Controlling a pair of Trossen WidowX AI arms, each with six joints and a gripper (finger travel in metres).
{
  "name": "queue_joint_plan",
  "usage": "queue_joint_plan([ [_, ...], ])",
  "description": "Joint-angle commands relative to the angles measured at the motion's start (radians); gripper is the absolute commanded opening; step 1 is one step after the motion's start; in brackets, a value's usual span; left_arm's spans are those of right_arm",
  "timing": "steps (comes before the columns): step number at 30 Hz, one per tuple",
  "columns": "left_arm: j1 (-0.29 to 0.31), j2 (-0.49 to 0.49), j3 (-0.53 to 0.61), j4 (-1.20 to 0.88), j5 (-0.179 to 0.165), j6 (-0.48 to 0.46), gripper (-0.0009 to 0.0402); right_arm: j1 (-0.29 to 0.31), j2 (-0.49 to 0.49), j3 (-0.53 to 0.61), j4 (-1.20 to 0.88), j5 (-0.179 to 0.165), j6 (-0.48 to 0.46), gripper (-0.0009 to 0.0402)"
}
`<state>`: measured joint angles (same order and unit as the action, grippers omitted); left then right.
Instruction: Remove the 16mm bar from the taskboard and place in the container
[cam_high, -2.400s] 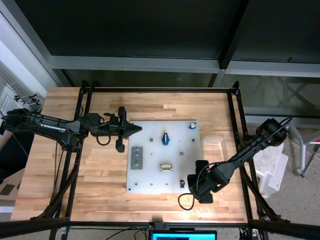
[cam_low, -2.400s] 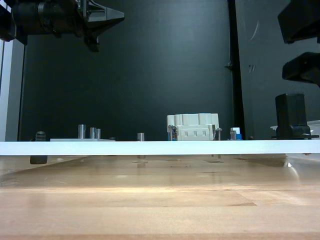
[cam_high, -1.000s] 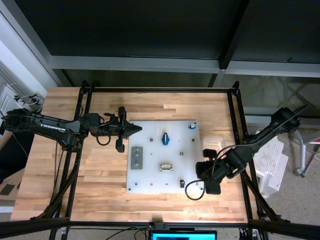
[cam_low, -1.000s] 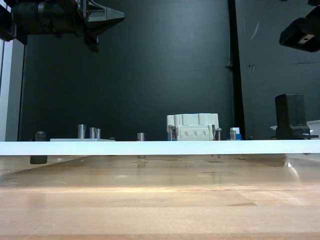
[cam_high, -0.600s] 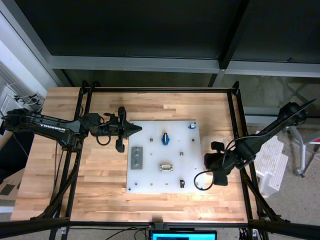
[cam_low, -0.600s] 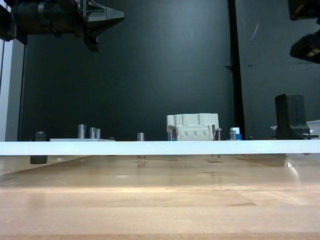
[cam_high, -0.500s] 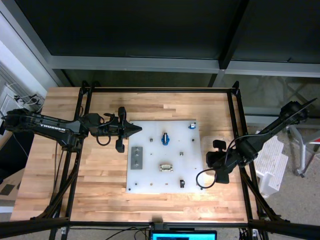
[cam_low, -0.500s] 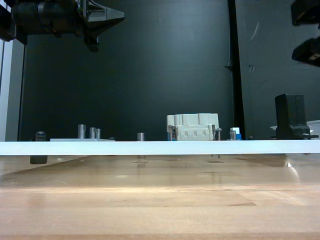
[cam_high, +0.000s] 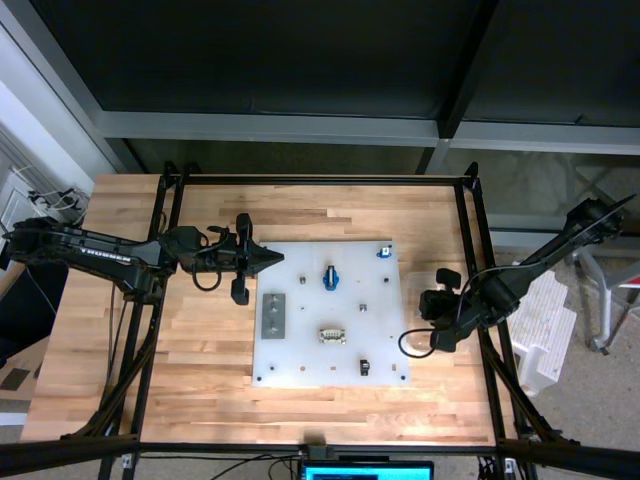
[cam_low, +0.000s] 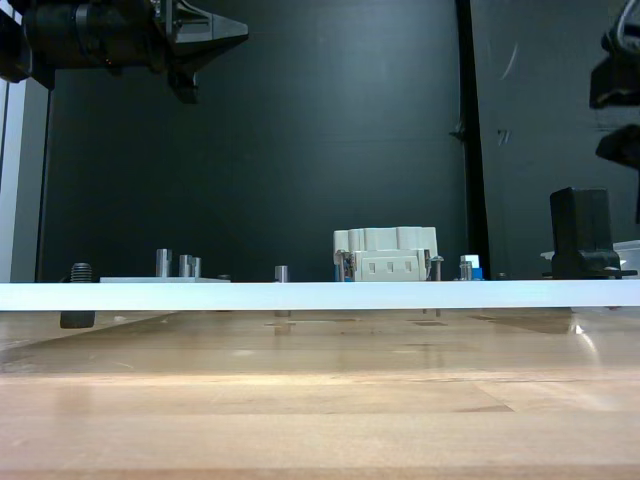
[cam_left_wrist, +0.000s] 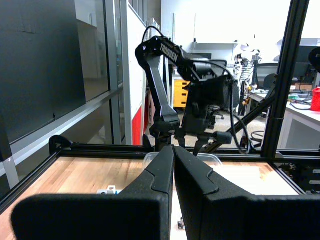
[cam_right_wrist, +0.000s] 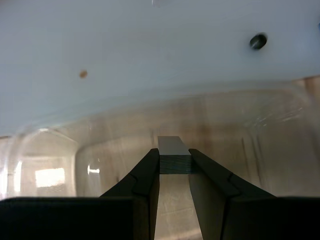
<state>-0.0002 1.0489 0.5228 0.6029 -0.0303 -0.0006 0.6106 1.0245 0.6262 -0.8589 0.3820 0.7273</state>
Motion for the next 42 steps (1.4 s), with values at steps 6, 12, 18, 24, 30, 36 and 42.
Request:
queue_joint_plan([
  [6,0.0,0.0,0.0,0.0,0.0,0.0,0.0,0.0,-0.002,-0.098,0.112,-0.019,0.001,0.0002],
  [12,0.0,0.0,0.0,0.0,0.0,0.0,0.0,0.001,-0.002,-0.137,0.117,-0.048,0.001,0.0037],
  [18,0.0,0.0,0.0,0.0,0.0,0.0,0.0,0.002,-0.002,-0.159,0.109,-0.134,0.002,0.0077],
  [24,0.0,0.0,0.0,0.0,0.0,0.0,0.0,0.003,-0.003,-0.16,0.083,-0.148,0.01,0.0106],
  [30,0.0,0.0,0.0,0.0,0.0,0.0,0.0,0.003,-0.007,-0.16,0.074,-0.17,0.021,0.0144],
  [36,0.0,0.0,0.0,0.0,0.0,0.0,0.0,0.003,-0.008,-0.158,0.074,-0.169,0.024,0.0186],
  [42,0.0,0.0,0.0,0.0,0.0,0.0,0.0,0.002,-0.008,-0.089,0.003,-0.166,0.023,0.0213],
])
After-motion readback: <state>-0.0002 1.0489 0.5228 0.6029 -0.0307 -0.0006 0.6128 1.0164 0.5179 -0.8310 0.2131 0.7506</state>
